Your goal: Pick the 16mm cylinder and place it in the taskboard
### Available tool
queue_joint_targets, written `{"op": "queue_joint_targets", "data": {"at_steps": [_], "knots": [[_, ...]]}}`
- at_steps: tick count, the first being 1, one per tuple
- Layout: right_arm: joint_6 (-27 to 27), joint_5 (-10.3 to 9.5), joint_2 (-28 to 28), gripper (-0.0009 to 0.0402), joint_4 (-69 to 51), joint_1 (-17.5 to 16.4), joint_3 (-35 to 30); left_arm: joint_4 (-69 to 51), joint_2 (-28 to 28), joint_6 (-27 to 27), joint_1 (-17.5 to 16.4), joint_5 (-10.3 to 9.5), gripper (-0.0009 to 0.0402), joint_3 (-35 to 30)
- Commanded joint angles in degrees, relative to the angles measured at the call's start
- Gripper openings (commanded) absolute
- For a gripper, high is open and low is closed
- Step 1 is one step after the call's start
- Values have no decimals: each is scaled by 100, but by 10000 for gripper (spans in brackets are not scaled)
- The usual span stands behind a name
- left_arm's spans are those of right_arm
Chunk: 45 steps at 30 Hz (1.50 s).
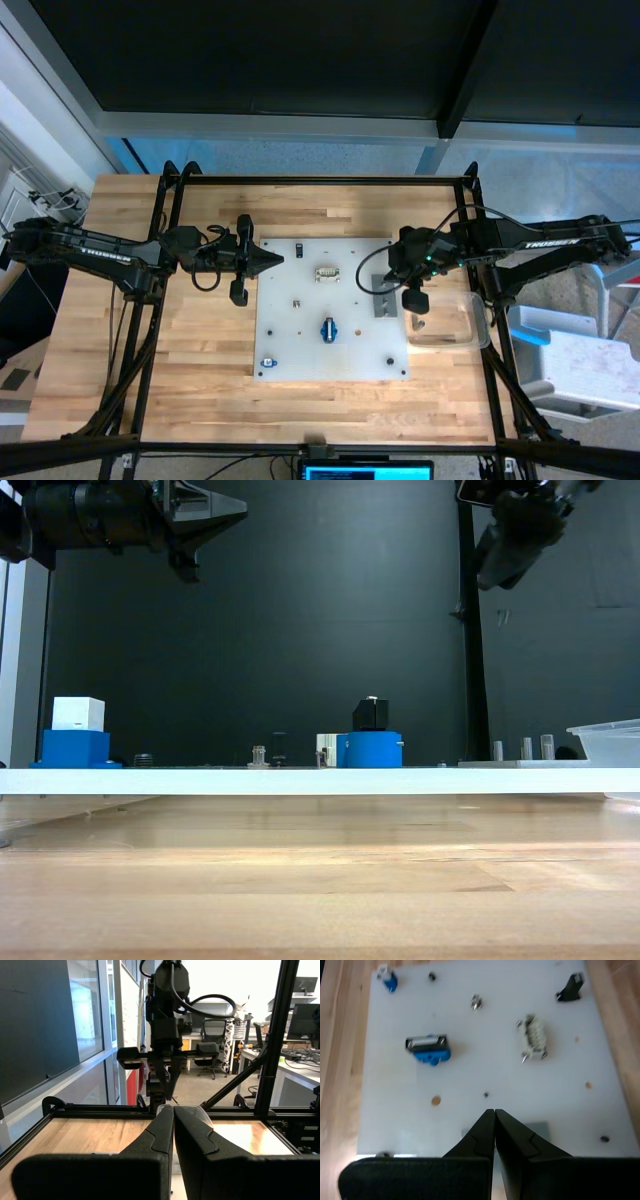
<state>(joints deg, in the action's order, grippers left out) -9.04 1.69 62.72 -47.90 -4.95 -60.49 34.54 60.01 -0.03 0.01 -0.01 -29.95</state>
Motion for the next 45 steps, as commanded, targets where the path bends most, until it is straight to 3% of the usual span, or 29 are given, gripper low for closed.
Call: {"op": "queue_joint_targets", "data": {"at_steps": [1, 16, 26, 45], "knots": [[-155, -9, 0, 0, -192, -127, 0, 0, 0, -2, -2, 0, 0, 0], [-557, -26, 2, 0, -1239, -813, 0, 2, 0, 0, -2, 0, 0, 0], [-863, -24, 66, 0, -1659, -1086, 0, 0, 0, 0, -2, 0, 0, 0], [-955, 28, 415, 0, -2186, -1574, 2, 0, 0, -2, 0, 0, 0, 0]]}}
